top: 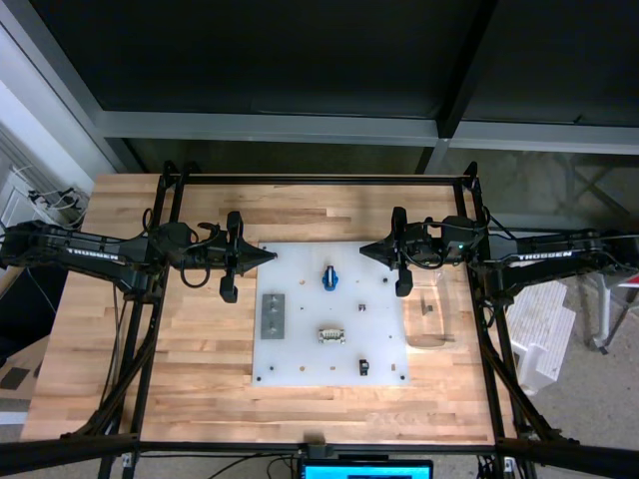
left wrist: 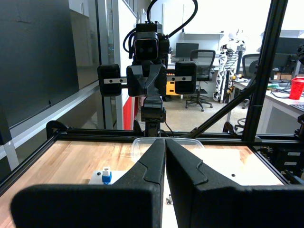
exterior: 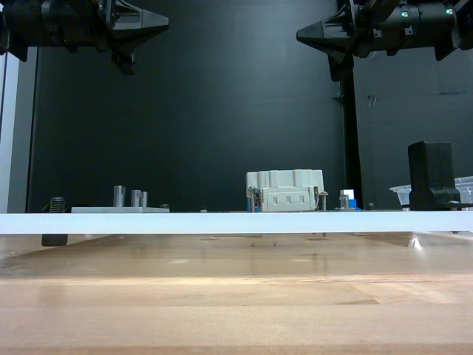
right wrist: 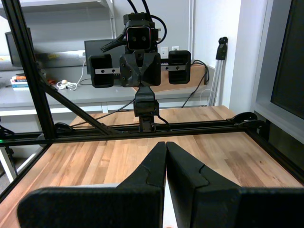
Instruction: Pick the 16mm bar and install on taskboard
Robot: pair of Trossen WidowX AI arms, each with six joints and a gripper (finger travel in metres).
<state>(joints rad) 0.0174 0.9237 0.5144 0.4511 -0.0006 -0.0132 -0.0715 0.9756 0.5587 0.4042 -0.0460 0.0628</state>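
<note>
I cannot pick out the 16mm bar for sure. A small dark piece (top: 427, 308) lies in a clear bin (top: 436, 334) right of the white taskboard (top: 300, 364). A grey plate (top: 273, 317) with short metal pegs (exterior: 118, 196) sits on the board's left part. My left gripper (top: 272, 256) hovers high over the board's far left corner, shut and holding nothing; its tip (exterior: 164, 22) also shows in the low view. My right gripper (top: 362, 248) hovers above the board's far edge, also shut and holding nothing, its tip (exterior: 299, 34) facing the left one.
On the board stand a blue part (top: 328, 277), a beige connector (top: 331, 335) and a black block (top: 364, 367). A black frame (top: 319, 181) rings the wooden table. Each wrist view shows the opposite arm (left wrist: 147, 71) (right wrist: 140, 61) facing it.
</note>
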